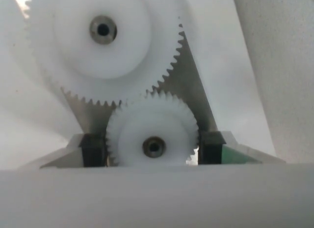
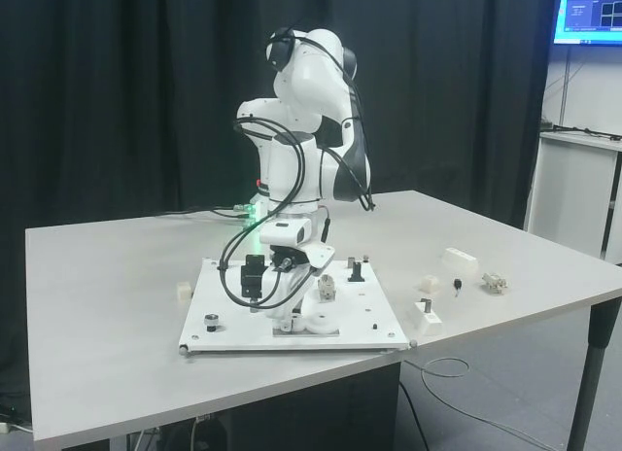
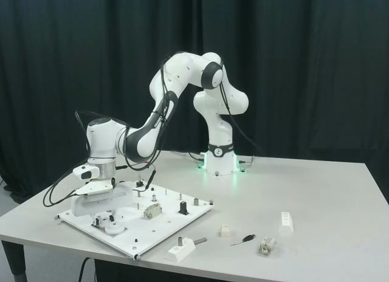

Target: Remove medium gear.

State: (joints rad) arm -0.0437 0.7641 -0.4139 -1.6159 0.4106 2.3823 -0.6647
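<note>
The medium gear is white and toothed, with a grey hub, and it meshes with the large white gear beside it. Both sit over a grey metal plate. My gripper has one black fingertip against each side of the medium gear, touching its teeth. In the room views the gripper is down on the white assembly board, next to the large gear. There the medium gear is hidden by the hand.
The board also carries a black bracket and small pegs. Loose white parts, a block with a peg and a grey connector lie on the grey table beyond the board.
</note>
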